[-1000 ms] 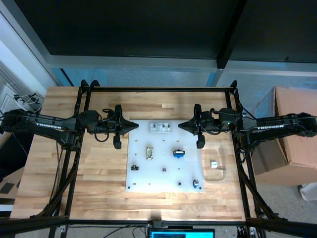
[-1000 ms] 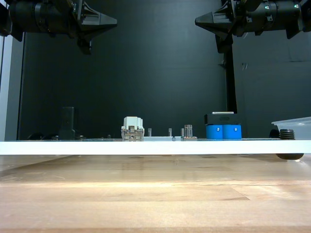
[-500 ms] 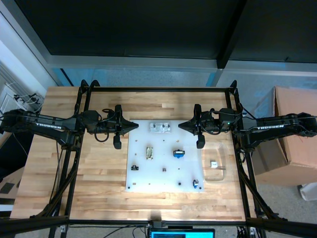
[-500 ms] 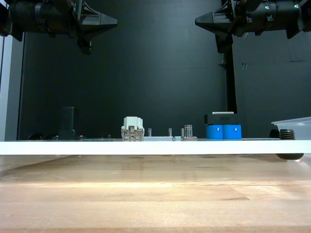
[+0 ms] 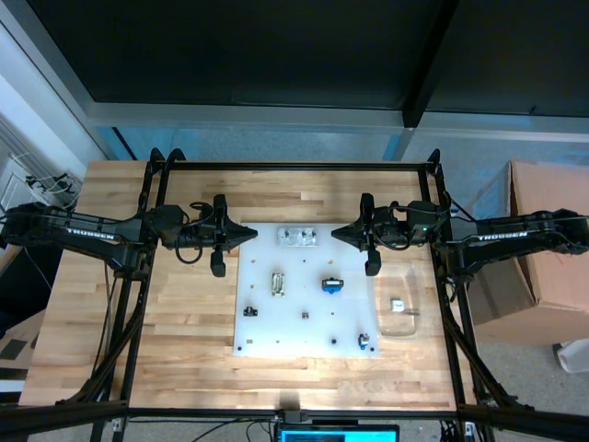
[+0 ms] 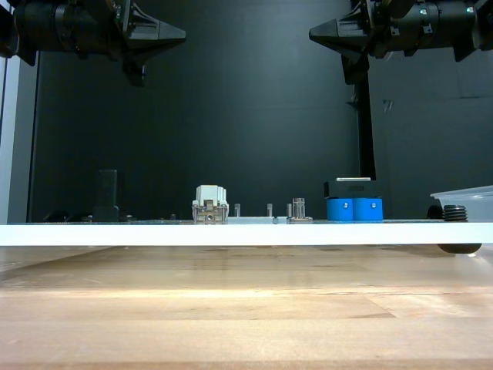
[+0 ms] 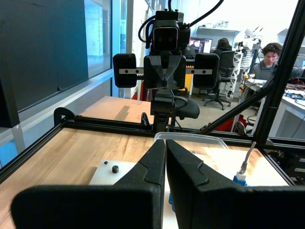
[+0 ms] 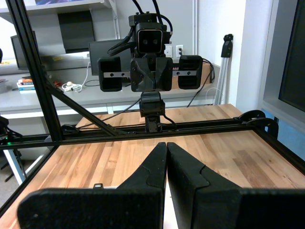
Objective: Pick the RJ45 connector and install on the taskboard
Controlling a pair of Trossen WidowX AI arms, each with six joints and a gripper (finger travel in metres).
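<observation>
The small blue jack [image 5: 366, 343] sits at the white board's [image 5: 276, 322] near right corner, with a dark grey piece covering its top. In the left wrist view the connector [image 7: 244, 166] stands upright in the blue jack [image 7: 239, 180], its grey cable rising from it. No gripper holds it. The white block [image 5: 398, 304] in the clear tray [image 5: 405, 327] looks bare. My left gripper [image 5: 253, 235] hangs high over the board's far left edge, fingers [image 7: 152, 162] pressed together on nothing. My right gripper [image 5: 334, 233] hangs high over the far right part, also shut and empty [image 8: 166, 152].
Other fittings stand on the board: a blue part [image 5: 331, 284], a pale socket [image 5: 277, 283], a clear piece [image 5: 298, 237] at the far edge. A black frame [image 5: 294, 167] rings the table. A cardboard box [image 5: 543, 249] stands off the right side.
</observation>
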